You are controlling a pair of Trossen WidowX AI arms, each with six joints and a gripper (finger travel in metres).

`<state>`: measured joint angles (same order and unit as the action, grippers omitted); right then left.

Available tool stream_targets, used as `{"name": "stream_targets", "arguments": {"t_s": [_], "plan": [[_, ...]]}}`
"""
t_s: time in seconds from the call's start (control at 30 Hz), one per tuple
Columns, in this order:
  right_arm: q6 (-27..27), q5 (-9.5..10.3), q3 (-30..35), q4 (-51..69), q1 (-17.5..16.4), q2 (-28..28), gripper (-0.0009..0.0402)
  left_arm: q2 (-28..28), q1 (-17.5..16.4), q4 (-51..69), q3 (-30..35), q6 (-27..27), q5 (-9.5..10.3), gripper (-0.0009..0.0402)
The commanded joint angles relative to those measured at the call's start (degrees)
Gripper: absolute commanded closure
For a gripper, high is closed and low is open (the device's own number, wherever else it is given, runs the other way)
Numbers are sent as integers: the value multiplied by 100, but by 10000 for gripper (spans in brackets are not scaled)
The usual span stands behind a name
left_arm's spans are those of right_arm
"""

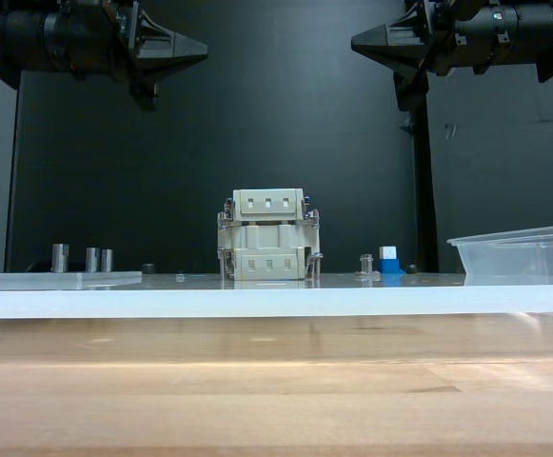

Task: Remove the HAN10-E connector and place it in the container

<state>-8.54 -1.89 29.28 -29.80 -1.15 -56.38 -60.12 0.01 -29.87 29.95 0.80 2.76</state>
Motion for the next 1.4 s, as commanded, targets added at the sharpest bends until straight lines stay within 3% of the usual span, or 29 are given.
{"name": "stream_targets", "arguments": {"t_s": [0.03, 0.93, 1.03, 1.23, 1.4], "plan": [[0, 0, 2, 4, -2, 0, 393, 0, 0, 2, 0, 0, 2, 393], [-20, 0, 2, 2, -2, 0, 393, 2, -2, 2, 0, 0, 2, 393], [-313, 57, 55, 57, -4, 0, 393, 2, -2, 0, 0, 0, 2, 393], [-313, 66, 927, 1982, -63, -114, 393, 2, 0, 0, 0, 0, 2, 393], [-216, 46, 1976, 3589, -448, -619, 393, 2, -2, 0, 0, 0, 0, 393]]}}
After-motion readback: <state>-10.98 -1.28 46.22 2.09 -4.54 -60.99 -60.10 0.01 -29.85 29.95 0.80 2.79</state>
